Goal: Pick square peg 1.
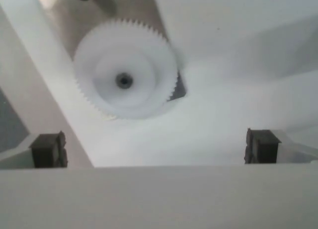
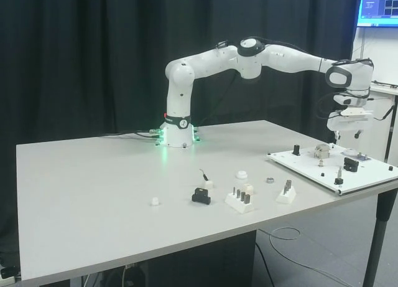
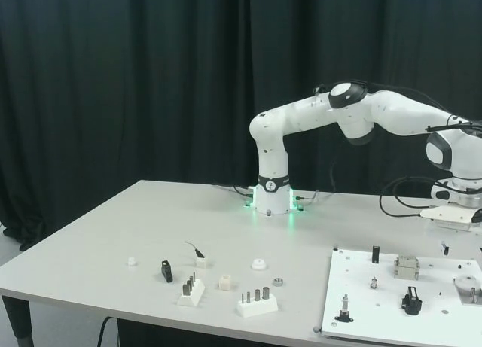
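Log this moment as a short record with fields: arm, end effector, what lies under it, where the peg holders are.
arm: white Franka arm stretched out from its base over the white board
end effector: open, nothing between the fingers, hanging above the board
below the end effector: white gear on the board
peg holders: two white blocks with pegs on the grey table, beside the board and apart from the end effector
task state: no peg picked yet

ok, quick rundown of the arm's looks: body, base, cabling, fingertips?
White rounded-link arm with grey joint caps and black cables along its outer links. Green light glows at the base. The gripper has a white body and black fingertip pads.
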Controlling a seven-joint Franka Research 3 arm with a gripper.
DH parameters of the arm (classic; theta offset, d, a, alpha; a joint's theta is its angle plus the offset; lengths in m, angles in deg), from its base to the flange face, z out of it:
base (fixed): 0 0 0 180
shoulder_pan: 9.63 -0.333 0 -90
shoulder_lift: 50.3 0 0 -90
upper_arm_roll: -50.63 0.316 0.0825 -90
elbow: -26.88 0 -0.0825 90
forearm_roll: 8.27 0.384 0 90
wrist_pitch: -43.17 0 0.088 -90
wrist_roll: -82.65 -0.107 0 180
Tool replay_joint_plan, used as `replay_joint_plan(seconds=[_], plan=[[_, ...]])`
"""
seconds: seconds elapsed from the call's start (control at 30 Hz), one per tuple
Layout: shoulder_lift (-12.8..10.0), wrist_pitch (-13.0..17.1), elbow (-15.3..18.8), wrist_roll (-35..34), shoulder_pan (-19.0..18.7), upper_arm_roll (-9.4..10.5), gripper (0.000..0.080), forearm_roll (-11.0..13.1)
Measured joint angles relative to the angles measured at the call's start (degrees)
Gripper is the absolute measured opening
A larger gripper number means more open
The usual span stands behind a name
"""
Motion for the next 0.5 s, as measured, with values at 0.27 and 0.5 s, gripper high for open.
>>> replay_joint_plan(seconds=[0.27, 0.5], plan=[[0.0, 0.0, 0.0, 0.5, -0.1, -0.87, 0.08, 0.6], [0.0, 0.2, 0.0, 0.5, -0.1, -1.01, 0.08, 0.7]])
